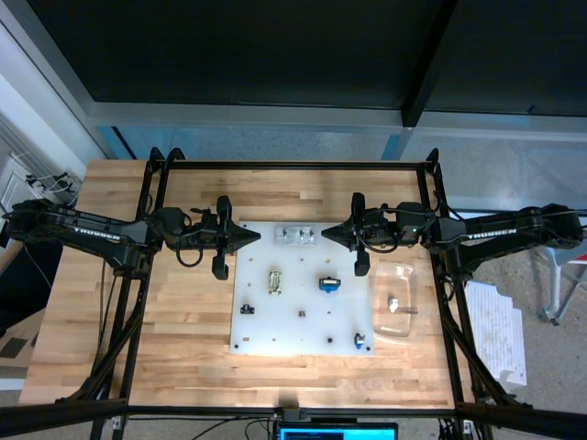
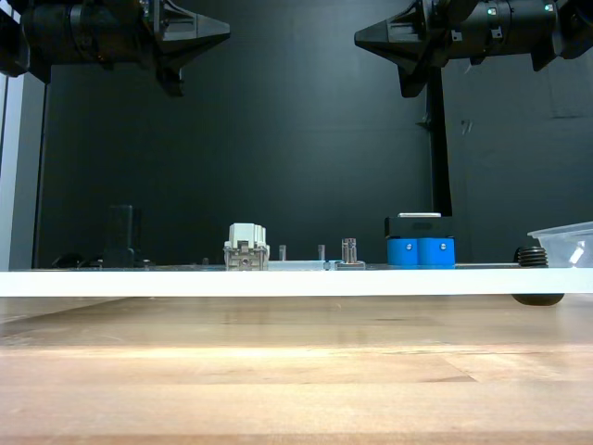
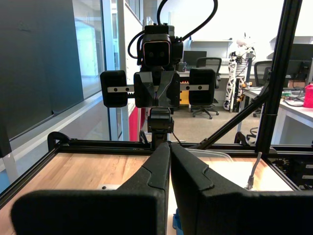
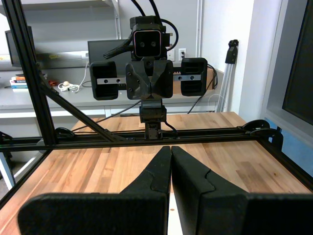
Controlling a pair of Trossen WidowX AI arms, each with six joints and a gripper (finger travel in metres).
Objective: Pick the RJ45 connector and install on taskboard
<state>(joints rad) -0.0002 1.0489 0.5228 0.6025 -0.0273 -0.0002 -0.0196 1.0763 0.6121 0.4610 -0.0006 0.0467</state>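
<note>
As we see it, left gripper (image 1: 257, 237): jaws together, above the board (image 1: 284, 323), at its far left corner
Right gripper (image 1: 324, 235): jaws together, above its far edge

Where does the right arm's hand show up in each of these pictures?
High view: the right hand, right of centre above the taskboard's far part, pointing left.
Low view: right hand at the top, right of centre, high above the taskboard.
Left wrist view: right hand across the table, seen head-on.
Right wrist view: right hand in the foreground, shut.
Shared landmark: the left hand, shut, facing it.
</note>
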